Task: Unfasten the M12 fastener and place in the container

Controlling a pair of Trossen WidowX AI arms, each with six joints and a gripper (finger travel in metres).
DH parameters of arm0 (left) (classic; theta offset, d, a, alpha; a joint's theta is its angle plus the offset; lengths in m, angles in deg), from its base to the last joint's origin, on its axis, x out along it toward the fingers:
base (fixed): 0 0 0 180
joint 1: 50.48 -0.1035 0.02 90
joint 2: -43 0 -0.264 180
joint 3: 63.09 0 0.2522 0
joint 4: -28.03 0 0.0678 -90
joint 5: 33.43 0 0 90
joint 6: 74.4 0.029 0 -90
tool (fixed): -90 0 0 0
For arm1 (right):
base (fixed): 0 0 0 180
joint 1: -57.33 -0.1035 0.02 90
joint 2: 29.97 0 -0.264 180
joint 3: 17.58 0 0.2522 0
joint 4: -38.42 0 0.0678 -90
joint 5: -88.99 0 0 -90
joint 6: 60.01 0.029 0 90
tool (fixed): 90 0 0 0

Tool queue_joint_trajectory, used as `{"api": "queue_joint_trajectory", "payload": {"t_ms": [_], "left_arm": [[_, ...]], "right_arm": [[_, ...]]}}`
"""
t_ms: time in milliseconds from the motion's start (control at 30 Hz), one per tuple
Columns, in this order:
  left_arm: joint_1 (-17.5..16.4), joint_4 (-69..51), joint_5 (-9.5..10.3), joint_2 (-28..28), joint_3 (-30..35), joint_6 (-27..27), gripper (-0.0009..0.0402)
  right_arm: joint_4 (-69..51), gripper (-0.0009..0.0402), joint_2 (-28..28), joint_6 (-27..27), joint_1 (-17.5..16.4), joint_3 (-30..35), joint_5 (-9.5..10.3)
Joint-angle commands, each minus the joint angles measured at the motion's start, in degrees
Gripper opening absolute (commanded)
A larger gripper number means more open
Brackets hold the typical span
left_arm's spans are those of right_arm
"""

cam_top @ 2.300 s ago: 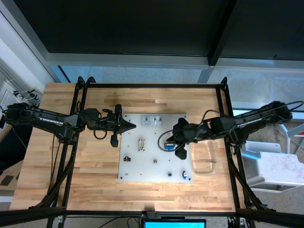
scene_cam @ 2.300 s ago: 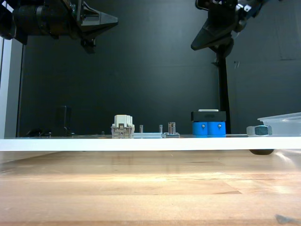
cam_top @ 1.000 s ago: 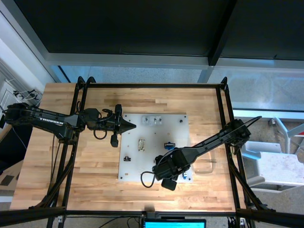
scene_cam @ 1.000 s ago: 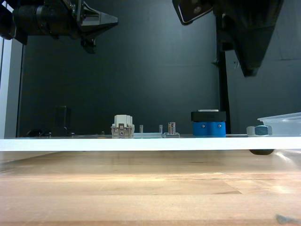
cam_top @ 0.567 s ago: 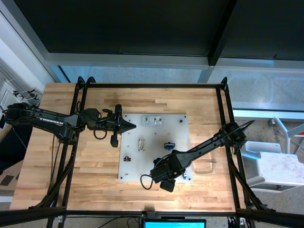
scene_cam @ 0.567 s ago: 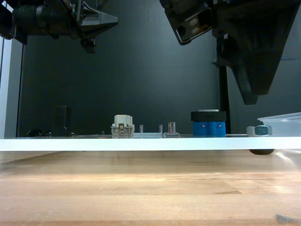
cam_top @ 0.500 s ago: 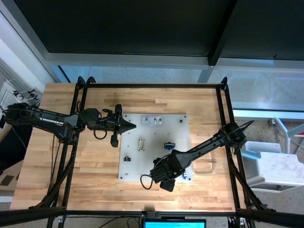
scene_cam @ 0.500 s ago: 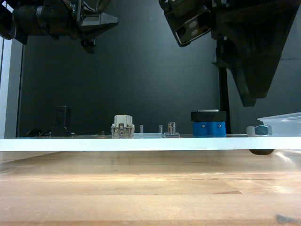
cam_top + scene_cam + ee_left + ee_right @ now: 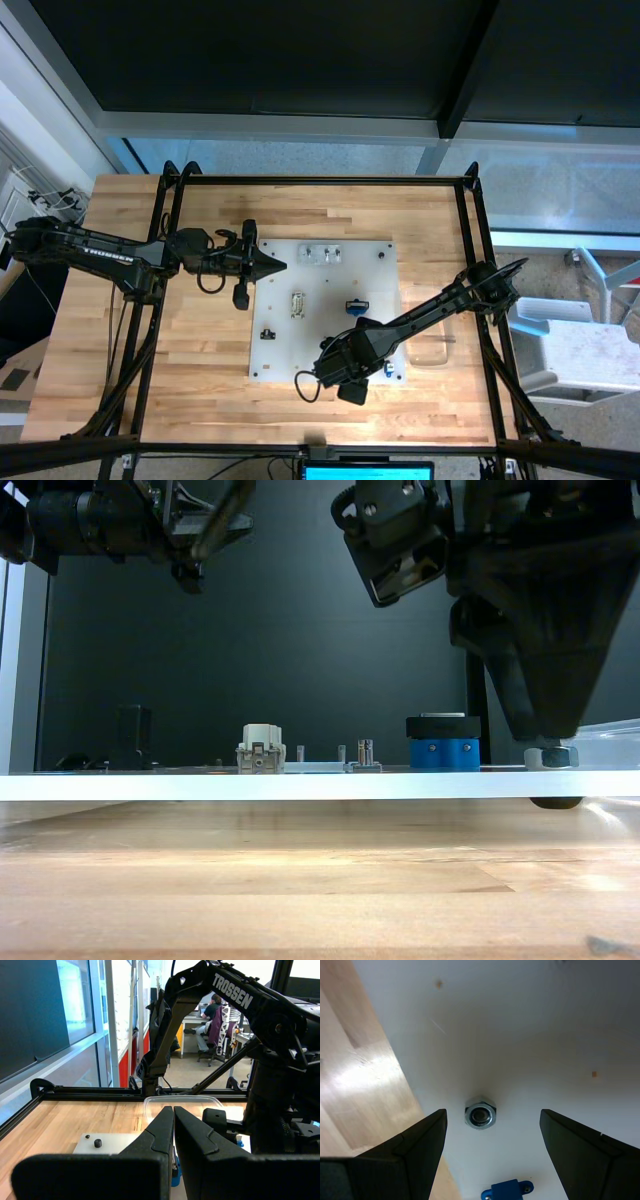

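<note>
Left gripper [image 9: 279, 265]: held high over the left edge of the white rectangular board [image 9: 290, 345], fingers pressed together. Right gripper [image 9: 548, 738]: pointing down, fingers spread wide either side of the small silver hexagonal nut [image 9: 480, 1115] (untouched, on its stud near the board's edge). Shallow clear plastic tray [image 9: 433, 350]: on the wood, just right of the board.

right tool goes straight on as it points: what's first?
Likely the M12 nut, centred between the open fingers of the right tool. Left tool hangs shut over the board's left edge.
</note>
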Motion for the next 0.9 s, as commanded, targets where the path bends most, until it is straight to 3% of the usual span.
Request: {"api": "queue_joint_trajectory", "payload": {"t_ms": [33,400,900], "left_arm": [[-0.02,0.04,0.00,0.02,0.00,0.00,0.0000],[-0.02,0.04,0.00,0.02,0.00,0.00,0.0000],[-0.02,0.04,0.00,0.02,0.00,0.00,0.0000]], "right_arm": [[1.20,0.0259,-0.11,-0.35,-0.02,-1.01,-0.17],[3.26,0.0242,-0.13,-0.46,-0.02,-2.71,-0.13],[3.45,0.0082,-0.13,-1.55,0.00,-2.71,0.48]]}}
